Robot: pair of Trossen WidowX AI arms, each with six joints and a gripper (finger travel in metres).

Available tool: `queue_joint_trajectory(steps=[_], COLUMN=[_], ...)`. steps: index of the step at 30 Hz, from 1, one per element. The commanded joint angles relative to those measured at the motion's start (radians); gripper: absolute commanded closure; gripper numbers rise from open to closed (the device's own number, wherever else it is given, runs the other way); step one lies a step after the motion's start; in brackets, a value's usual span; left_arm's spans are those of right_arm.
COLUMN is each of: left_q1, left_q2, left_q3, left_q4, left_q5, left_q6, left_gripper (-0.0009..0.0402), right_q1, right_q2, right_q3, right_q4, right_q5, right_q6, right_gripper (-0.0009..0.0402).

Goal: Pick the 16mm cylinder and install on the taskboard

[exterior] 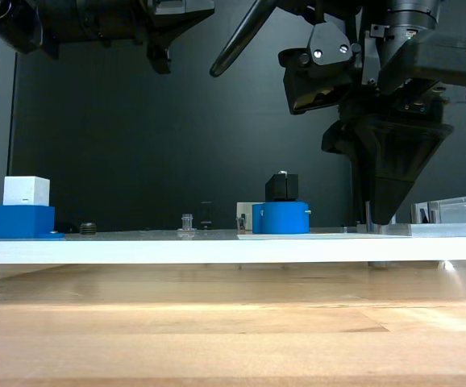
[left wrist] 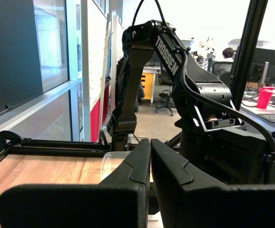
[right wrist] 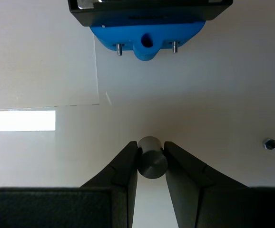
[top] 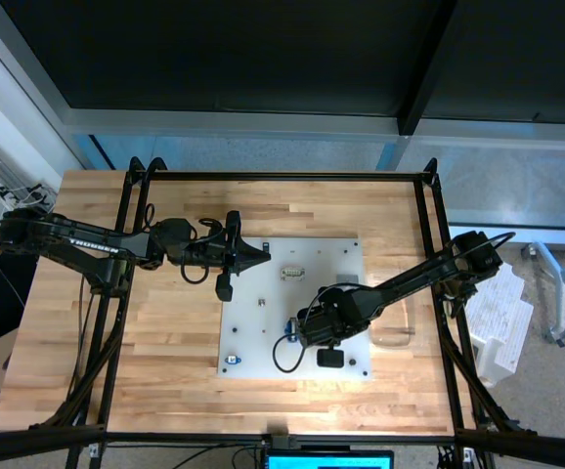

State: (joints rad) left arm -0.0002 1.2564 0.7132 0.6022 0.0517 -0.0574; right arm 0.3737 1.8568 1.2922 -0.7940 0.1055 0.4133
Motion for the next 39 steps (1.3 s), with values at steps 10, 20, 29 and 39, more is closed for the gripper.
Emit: queue_joint_trajectory(steps=[10,20,29,39], left_q1=[0.0,0.0,0.0,0.0], left_q2=[0.0,0.0,0.0,0.0], left_q3=[0.0,0.0,0.0,0.0], left_q4=[0.0,0.0,0.0,0.0], left_q5=[0.0,0.0,0.0,0.0], left_q6=[0.0,0.0,0.0,0.0], left_gripper=[0.0393,0.0393,0.0393,0.0393], right_q1=[-0.001,-0.015,-0.109,-0.23], right_q2=[-0.016,-0.149,-0.296,-0.501], right_q3=[0.002,-0.006,-0.011,-0.142], right_q4=[0.0,0.002,0.009,0.277], right_q5=[0.011,0.045,0.052,0.047], right_q6=[-0.003,-0.078,-0.228,-0.33], right_gripper=[0.0221,0.0178,0.0218,0.0283])
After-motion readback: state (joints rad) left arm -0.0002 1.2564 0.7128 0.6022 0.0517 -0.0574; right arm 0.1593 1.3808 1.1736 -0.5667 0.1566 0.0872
